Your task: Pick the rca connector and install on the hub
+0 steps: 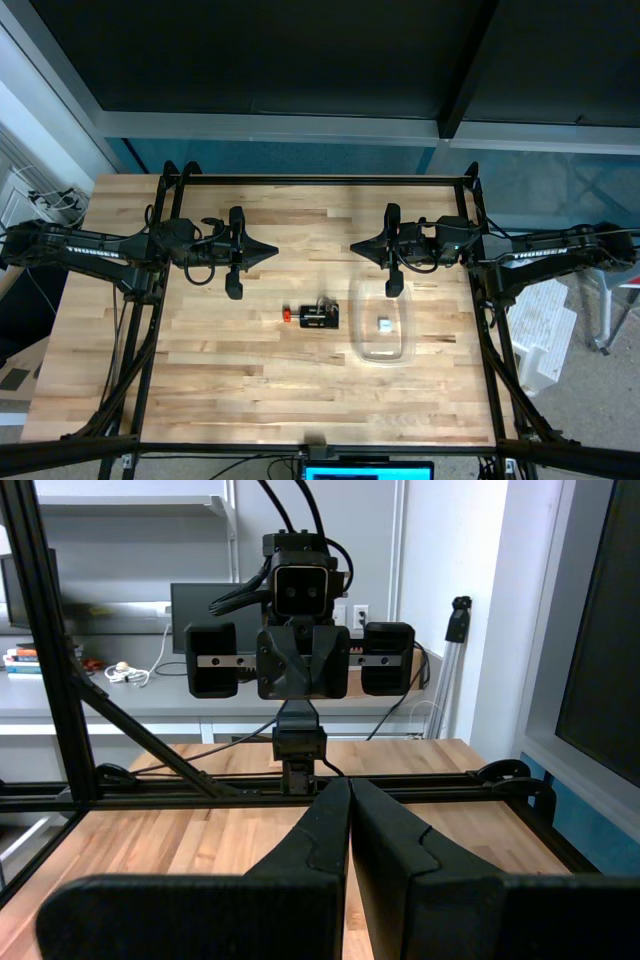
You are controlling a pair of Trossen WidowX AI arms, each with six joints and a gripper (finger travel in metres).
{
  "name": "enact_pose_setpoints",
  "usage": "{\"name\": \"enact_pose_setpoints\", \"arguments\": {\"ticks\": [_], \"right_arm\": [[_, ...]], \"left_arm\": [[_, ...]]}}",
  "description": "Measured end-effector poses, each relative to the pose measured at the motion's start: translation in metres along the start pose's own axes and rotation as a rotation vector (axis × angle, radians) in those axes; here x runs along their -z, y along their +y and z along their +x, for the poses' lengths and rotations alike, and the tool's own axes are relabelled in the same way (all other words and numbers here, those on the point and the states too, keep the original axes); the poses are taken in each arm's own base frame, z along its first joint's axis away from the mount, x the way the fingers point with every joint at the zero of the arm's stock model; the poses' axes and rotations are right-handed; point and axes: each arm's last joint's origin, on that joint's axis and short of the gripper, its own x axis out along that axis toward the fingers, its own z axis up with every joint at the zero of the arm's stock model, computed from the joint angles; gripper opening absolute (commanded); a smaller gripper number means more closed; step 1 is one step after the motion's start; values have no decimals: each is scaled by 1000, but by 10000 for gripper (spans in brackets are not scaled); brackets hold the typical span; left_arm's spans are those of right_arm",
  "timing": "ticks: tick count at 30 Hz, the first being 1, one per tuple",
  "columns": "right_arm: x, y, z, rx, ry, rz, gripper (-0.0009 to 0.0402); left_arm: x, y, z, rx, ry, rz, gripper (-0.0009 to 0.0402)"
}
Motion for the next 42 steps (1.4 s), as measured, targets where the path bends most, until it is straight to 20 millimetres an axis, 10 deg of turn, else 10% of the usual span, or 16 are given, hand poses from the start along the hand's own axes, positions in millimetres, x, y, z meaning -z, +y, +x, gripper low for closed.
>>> {"name": "enact_pose_setpoints", "arguments": {"ticks": [42], "right_arm": [[2, 0, 0, 0, 21, 2, 0]], "left_arm": [[0, 0, 0, 0, 1, 0, 1]]}}
